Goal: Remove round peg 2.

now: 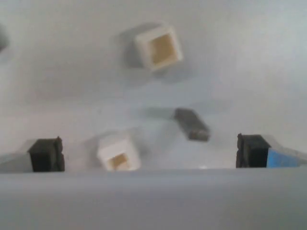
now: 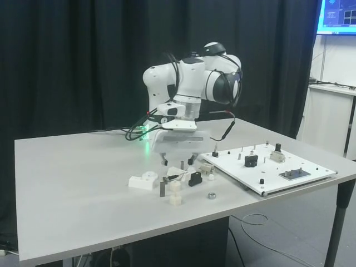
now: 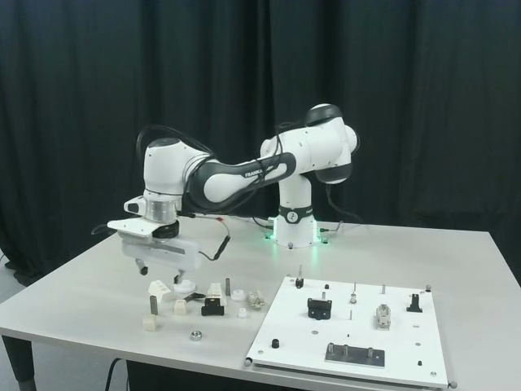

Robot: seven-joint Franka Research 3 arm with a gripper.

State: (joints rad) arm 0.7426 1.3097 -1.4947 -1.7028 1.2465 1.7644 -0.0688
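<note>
So there are three cameras here. The first room view sits off one corner of the grey table [image 2: 67, 178], a bit above tabletop height, looking across it at the arm [image 2: 192, 83] with the black curtain behind; the white board [image 2: 267, 167] ends up on its right side. The second room view faces the table's long edge head-on from further back, so the arm's base [image 3: 295, 228] is at the far side and the board [image 3: 358, 334] is nearest. Both catch the whole arm, the board and the loose parts. The wrist view looks straight down, close to the tabletop, between both fingertips [image 1: 46, 154].
</note>
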